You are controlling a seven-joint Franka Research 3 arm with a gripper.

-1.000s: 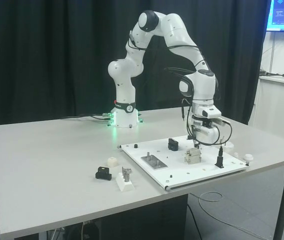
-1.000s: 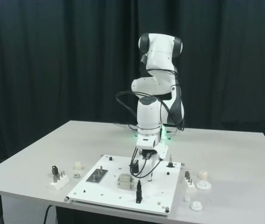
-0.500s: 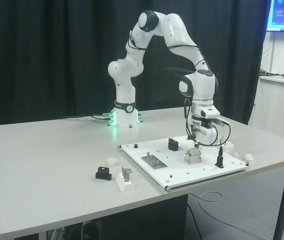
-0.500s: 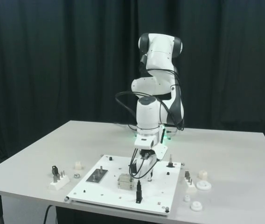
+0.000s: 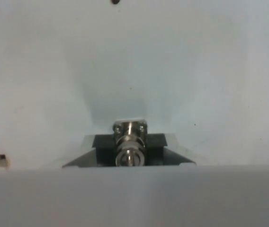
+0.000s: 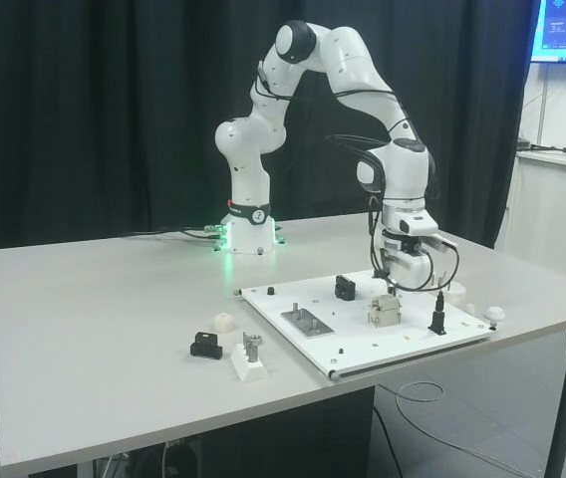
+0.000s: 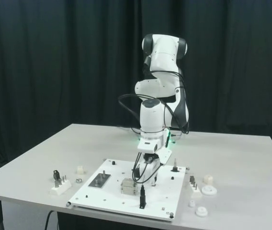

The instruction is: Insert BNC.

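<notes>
One arm, one job. The white arm's gripper (image 6: 399,284) hangs low over the white flat assembly board (image 6: 293,299), just behind the board's middle. You cannot tell from any view whether it holds something or how wide it stands.

The short metal BNC connector with the square flange (image 5: 130,143) sits in a dark seat on the board, centred under the wrist camera. Judgement: this is the alignment step. Keep the tool axis straight over the barrel, come down slowly, and expect a push and twist to lock the bayonet. Any tilt will likely jam it.

Edges: on the board, a small grey metal block (image 6: 384,311) stands close in front of the gripper and a black upright post (image 6: 438,317) stands near the board's front corner. The grey flat plate (image 6: 308,322) lies well apart. The open room is straight up.
</notes>
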